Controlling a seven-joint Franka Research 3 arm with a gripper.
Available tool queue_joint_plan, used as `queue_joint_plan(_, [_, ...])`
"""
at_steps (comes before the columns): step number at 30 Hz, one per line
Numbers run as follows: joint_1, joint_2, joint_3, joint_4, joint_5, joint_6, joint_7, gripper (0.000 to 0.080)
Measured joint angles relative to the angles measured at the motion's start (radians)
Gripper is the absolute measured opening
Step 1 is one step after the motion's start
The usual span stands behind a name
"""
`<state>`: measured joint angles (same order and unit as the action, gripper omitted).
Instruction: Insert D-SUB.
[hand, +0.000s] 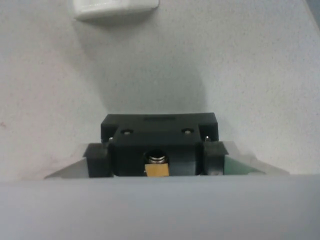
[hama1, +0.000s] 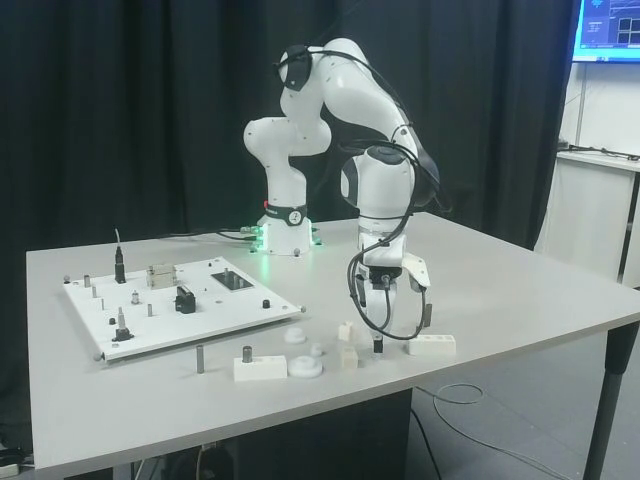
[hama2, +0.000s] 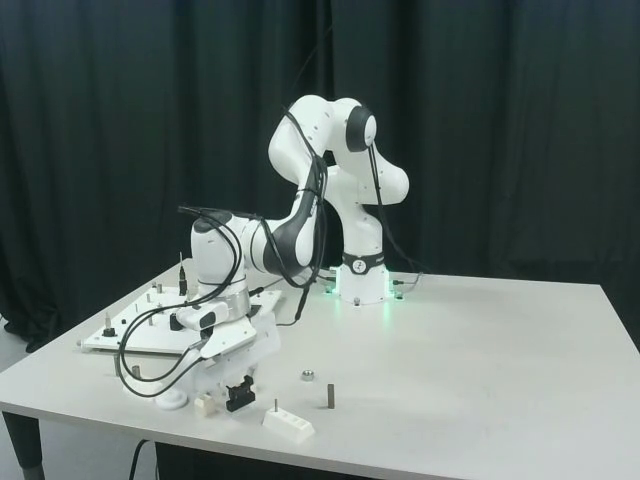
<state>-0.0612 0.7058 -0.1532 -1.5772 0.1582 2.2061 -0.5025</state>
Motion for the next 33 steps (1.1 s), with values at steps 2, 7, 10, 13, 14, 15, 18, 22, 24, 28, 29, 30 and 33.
queue_joint_plan(2, [0.000, -0.003, 0.000, 0.000, 0.000, -0.003, 0.002, 0.0380])
queue_joint_plan(7, [0.001, -0.008, -0.001, 0.000, 0.000, -0.012, 0.006, 0.0380])
queue_joint_plan(10, [0.001, -0.010, -0.001, 0.000, 0.000, -0.013, 0.008, 0.0380])
queue_joint_plan(13, [0.001, -0.010, -0.001, 0.000, 0.000, -0.014, 0.008, 0.0380])
queue_joint_plan(14, [0.001, -0.010, -0.001, 0.000, 0.000, -0.014, 0.008, 0.0380])
queue_joint_plan(15, [0.001, -0.010, -0.001, 0.000, 0.000, -0.014, 0.008, 0.0380])
queue_joint_plan(18, [0.001, -0.010, -0.001, 0.000, 0.000, -0.014, 0.009, 0.0380])
queue_joint_plan(22, [0.001, -0.010, -0.001, 0.000, 0.000, -0.014, 0.009, 0.0380])
queue_joint_plan(24, [0.001, -0.010, -0.001, 0.000, 0.000, -0.014, 0.009, 0.0380])
queue_joint_plan(28, [0.002, -0.011, -0.001, 0.000, 0.000, -0.015, 0.010, 0.0380])
queue_joint_plan(29, [0.002, -0.011, -0.001, 0.000, 0.000, -0.015, 0.012, 0.0380])
queue_joint_plan(30, [0.002, -0.011, -0.001, 0.000, 0.000, -0.015, 0.015, 0.0380])
queue_joint_plan(33, [0.002, -0.011, -0.002, 0.000, 0.000, -0.017, 0.030, 0.0380])
